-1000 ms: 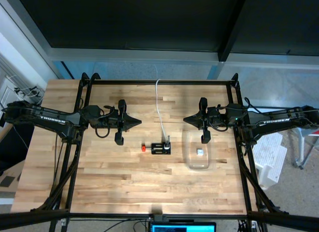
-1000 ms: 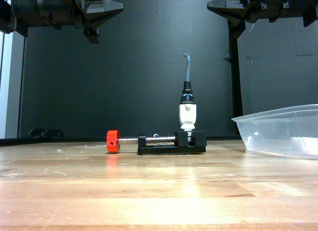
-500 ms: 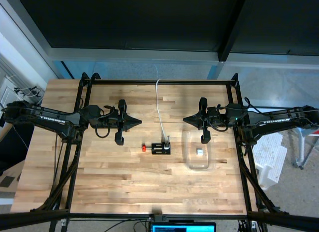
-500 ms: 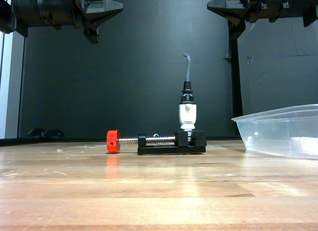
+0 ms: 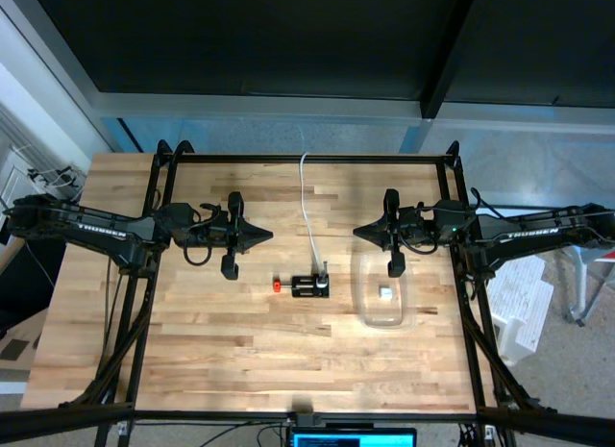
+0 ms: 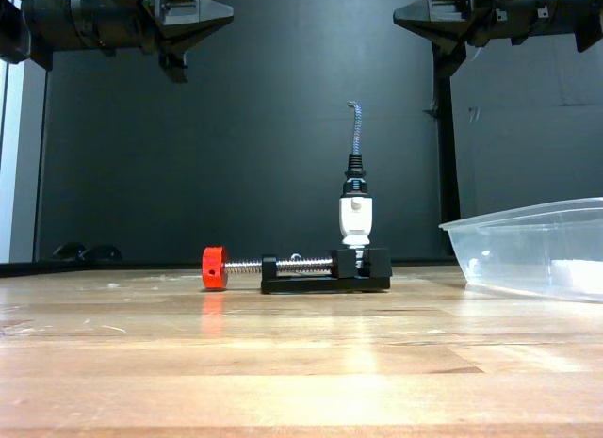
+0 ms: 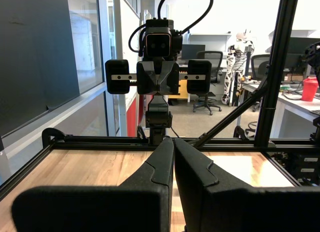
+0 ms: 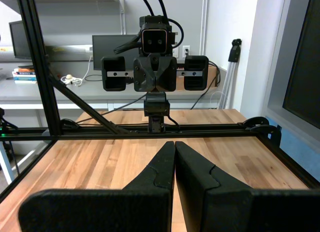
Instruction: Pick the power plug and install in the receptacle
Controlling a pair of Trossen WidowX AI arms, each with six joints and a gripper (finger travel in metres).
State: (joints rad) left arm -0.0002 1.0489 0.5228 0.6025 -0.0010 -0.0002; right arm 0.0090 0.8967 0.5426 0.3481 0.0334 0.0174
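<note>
The receptacle (image 6: pixel 355 219) is a white socket body standing upright in a black clamp block (image 5: pixel 310 285) with a red knob (image 6: pixel 214 267). Its white cable (image 5: pixel 307 207) runs to the table's far edge. The power plug is out of view. My left gripper (image 5: pixel 269 235) hangs shut, high above the table and left of the clamp (image 6: pixel 325 269). Its fingers (image 7: pixel 162 157) are pressed together with nothing between them. My right gripper (image 5: pixel 356 233) is shut too, at the same height on the right, facing the left one, with its fingers (image 8: pixel 165 159) closed on nothing.
A clear oblong plastic tray (image 5: pixel 365 308) lies right of the clamp, with a tiny white cube (image 5: pixel 384 292) inside; its wall (image 6: pixel 528 245) shows in the low view. A black frame (image 5: pixel 307 160) borders the wooden table.
The right gripper has shifted very slightly inward and down. Nothing else has moved.
</note>
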